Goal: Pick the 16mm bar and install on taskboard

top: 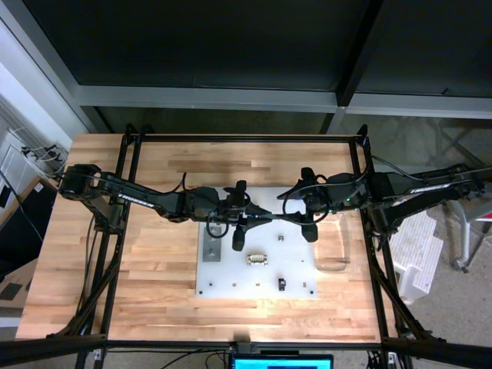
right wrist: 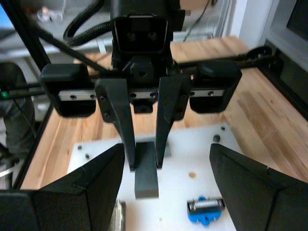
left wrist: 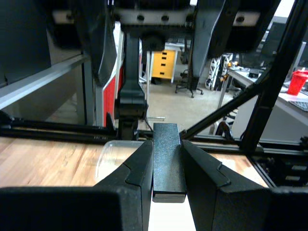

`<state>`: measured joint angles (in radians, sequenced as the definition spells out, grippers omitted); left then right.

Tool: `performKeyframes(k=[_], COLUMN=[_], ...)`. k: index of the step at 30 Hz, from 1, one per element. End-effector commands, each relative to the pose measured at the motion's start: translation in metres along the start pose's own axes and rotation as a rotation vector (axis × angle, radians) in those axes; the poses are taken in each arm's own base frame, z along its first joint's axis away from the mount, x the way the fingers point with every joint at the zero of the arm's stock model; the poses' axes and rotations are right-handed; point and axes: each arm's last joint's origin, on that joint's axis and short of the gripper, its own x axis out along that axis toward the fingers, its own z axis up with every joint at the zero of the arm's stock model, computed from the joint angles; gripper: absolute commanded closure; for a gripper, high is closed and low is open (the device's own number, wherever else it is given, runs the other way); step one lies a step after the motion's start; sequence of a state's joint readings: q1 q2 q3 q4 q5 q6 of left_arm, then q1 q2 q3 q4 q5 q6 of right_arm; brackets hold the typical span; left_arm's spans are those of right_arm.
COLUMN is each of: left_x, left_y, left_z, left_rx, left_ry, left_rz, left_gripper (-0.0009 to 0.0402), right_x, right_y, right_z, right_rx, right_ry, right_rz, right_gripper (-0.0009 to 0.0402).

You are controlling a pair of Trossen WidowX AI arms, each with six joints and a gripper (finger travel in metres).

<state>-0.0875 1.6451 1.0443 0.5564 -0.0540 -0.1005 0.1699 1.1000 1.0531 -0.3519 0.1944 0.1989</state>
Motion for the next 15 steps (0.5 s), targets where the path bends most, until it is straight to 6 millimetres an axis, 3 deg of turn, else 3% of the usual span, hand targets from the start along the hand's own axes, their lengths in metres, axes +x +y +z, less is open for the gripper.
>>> performKeyframes(k=[1, 15], left_x=[0.002, -0.003], left_y=[-0.001, -0.001], left_z=[0.008, 0.022], left_rx=[-0.001, -0.004], left_ry=[-0.025, -0.062], left_rz=[-0.002, 0.028], left_gripper=[0.0392, 0.0392], right_x=[0.003, 0.010], right_y=[0.000, 0.001], right_z=[-0.003, -0.010], right_rx=[-0.014, -0.042], right_ry=[-0.010, -0.072], right_rz=[0.007, 0.028], right_gripper=[0.0146, 0.0146])
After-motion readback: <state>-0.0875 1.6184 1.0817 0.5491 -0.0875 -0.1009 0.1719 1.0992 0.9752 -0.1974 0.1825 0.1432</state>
